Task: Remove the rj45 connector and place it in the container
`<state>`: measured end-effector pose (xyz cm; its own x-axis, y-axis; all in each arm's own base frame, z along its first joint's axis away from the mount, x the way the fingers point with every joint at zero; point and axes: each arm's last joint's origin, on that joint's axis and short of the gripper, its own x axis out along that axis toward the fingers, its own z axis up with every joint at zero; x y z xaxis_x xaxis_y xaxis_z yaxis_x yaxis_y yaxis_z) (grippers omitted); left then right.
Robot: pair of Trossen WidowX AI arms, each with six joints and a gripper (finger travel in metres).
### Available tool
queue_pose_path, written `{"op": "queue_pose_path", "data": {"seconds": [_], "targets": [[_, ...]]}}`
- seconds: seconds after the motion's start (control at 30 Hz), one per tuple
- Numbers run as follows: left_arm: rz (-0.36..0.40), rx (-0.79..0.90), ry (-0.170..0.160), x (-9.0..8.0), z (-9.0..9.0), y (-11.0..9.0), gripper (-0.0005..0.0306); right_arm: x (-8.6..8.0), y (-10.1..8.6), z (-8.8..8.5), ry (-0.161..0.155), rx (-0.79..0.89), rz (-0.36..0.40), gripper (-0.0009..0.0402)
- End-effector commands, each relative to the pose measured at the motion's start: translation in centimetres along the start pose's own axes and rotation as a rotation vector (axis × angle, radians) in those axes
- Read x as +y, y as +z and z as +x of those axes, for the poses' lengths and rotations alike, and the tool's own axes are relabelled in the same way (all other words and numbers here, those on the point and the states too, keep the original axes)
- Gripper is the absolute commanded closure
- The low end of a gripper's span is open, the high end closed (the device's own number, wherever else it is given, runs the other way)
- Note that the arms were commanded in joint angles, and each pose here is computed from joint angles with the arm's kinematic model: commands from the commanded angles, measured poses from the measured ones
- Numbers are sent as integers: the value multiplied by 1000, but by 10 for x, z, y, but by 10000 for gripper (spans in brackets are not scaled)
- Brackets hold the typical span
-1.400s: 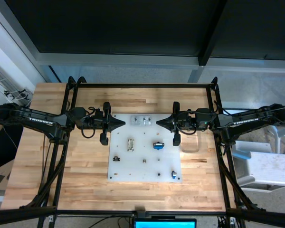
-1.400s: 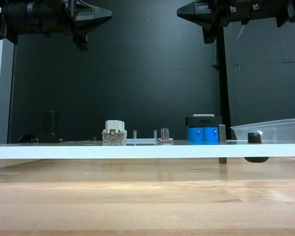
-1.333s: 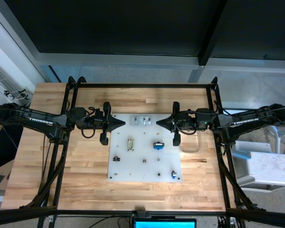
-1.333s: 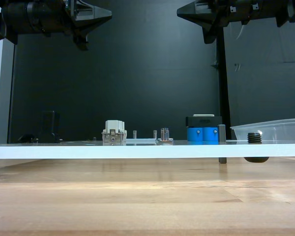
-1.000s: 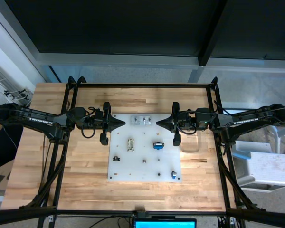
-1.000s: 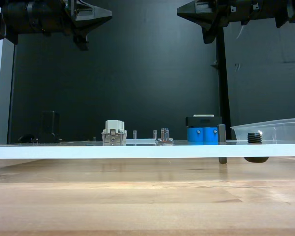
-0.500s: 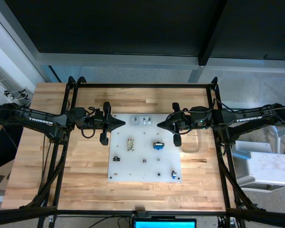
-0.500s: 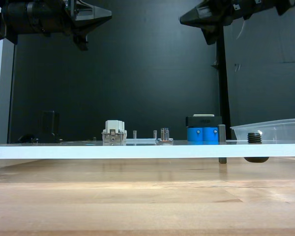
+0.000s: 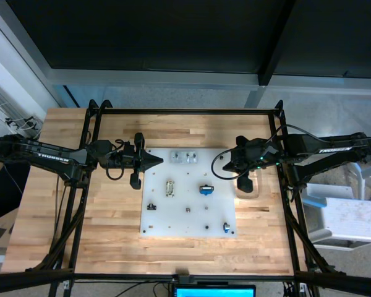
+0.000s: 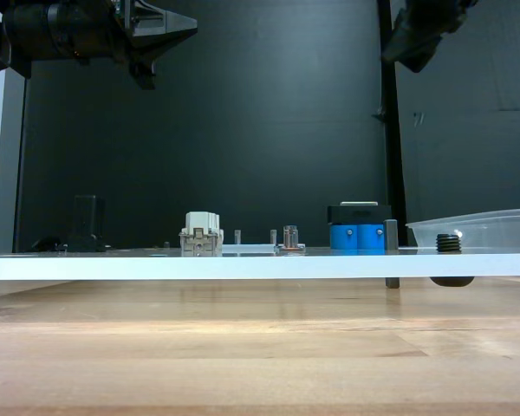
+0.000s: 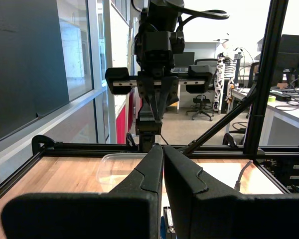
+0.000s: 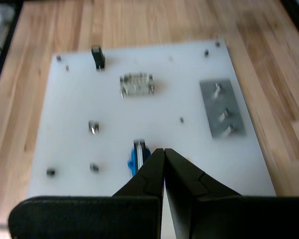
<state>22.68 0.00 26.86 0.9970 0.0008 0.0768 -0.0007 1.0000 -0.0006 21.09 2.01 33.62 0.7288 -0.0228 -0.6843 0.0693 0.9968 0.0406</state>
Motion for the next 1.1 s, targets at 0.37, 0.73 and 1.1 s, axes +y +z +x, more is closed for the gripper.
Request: {"op": "queue_pose_path", "data": {"seconds": [0.37, 0.73, 1.1], "targets": [[0, 0, 0, 0, 0, 0, 300, 17, -7, -26, 15, 281, -66, 393], [0, 0, 0, 0, 0, 0, 300, 55, -17, -9, 39, 446, -70, 393], [0, 0, 0, 0, 0, 0, 300, 98, -35, 11, 22, 585, -85, 393]]}}
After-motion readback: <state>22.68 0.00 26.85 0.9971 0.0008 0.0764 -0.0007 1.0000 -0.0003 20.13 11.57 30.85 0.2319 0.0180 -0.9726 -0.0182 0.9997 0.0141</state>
